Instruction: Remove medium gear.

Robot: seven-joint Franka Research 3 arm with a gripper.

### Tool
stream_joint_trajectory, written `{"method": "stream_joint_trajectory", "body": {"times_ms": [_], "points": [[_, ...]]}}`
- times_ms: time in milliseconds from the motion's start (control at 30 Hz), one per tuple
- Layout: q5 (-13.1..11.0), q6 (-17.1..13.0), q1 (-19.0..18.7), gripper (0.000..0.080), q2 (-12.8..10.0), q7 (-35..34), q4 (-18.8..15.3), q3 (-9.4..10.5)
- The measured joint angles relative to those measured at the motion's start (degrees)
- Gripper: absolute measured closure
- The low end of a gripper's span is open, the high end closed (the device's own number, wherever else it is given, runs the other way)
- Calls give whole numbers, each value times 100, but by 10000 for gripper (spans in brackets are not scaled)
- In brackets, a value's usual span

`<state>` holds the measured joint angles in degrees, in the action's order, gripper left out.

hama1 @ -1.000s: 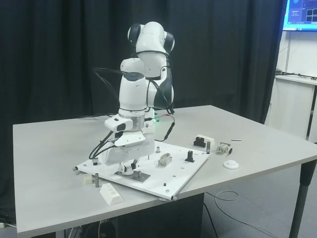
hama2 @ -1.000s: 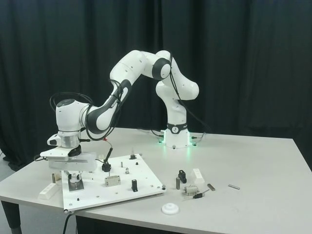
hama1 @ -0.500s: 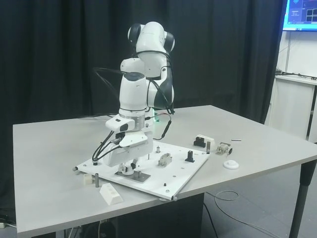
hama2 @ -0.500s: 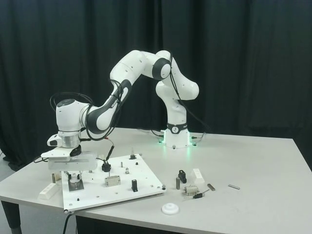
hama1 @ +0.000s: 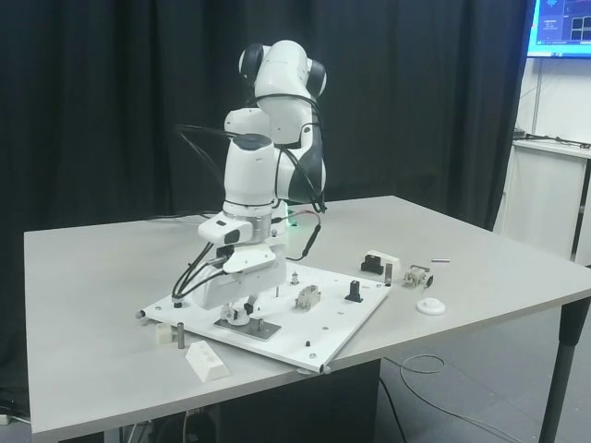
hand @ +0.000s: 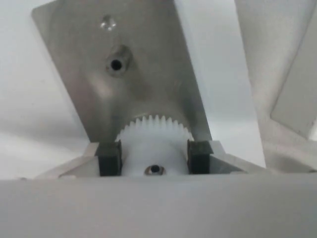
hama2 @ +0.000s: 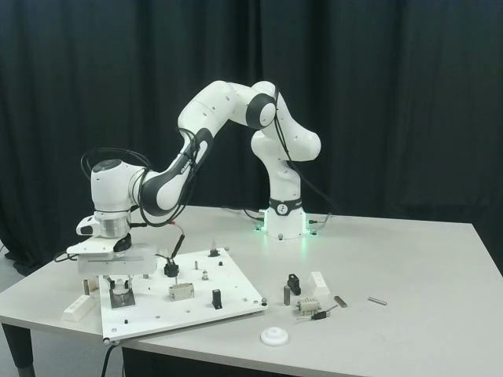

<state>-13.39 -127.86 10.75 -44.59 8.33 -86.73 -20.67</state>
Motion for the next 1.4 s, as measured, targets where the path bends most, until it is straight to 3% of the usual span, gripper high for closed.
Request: {"method": "stream_joint_trajectory", "body": {"times_ms": [233,400,700,967,1233,1400], "points": [[-1,0,-9,522,0,56,0,-12],[0,4,-17,522,5,-321,1,-23],[41,14,-70,522,5,-115,1,-63],[42,18,-76,522,4,-435,0,-78],[60,18,-84,522,2,-148,0,-80],[59,18,-85,522,3,-388,1,-85]]}}
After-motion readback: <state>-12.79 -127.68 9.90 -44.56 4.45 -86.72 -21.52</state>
